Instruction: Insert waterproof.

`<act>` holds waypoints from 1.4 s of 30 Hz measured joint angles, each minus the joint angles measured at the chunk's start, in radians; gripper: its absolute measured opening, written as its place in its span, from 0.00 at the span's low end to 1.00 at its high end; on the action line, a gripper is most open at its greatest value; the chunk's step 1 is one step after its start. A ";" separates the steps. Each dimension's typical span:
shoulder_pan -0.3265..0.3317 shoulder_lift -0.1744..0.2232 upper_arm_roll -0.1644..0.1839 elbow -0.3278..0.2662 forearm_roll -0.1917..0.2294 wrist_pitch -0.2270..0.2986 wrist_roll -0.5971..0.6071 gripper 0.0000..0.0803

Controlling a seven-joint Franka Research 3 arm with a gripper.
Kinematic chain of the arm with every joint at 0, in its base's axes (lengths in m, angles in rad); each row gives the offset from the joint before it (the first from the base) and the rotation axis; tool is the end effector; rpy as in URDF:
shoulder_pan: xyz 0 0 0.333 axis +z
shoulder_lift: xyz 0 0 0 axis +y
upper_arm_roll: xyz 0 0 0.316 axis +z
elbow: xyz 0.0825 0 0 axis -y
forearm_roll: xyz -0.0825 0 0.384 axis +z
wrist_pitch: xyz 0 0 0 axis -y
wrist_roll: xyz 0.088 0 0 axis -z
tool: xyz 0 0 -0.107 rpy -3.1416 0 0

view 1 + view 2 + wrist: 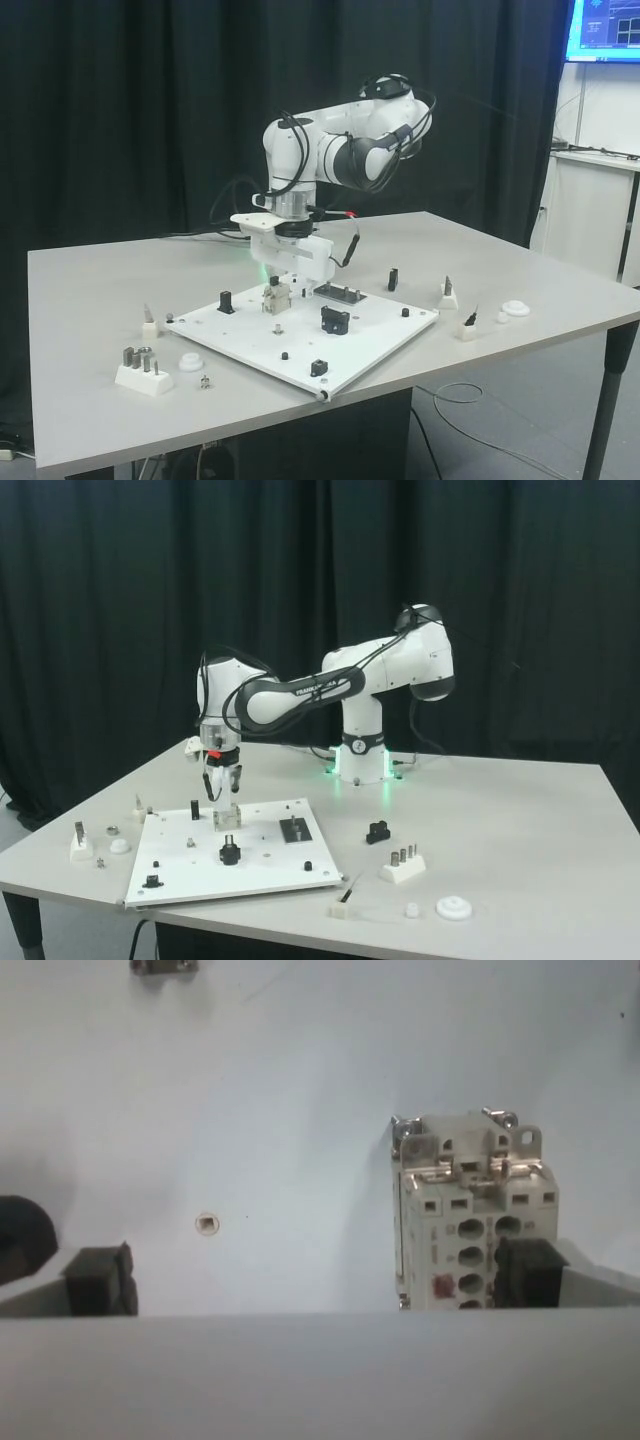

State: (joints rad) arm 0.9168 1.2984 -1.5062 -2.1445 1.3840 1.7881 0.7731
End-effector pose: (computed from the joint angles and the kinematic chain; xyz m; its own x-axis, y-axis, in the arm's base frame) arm 0.4981 -0.2151 0.2472 -0.3927 -0.9197 0.0054 -0.9195 0.3925 -0.0198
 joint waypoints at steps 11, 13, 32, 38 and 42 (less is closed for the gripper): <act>0.000 0.000 0.001 0.000 0.000 0.005 0.000 1.00; 0.001 0.000 0.000 0.000 0.000 0.005 0.000 1.00; 0.052 -0.005 -0.132 0.001 -0.071 -0.096 -0.005 1.00; 0.059 -0.007 -0.143 0.000 -0.080 -0.102 -0.005 1.00; 0.059 -0.007 -0.143 -0.001 -0.081 -0.102 -0.004 1.00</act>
State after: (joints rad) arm 0.9754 1.2915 -1.6488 -2.1453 1.3027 1.6864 0.7688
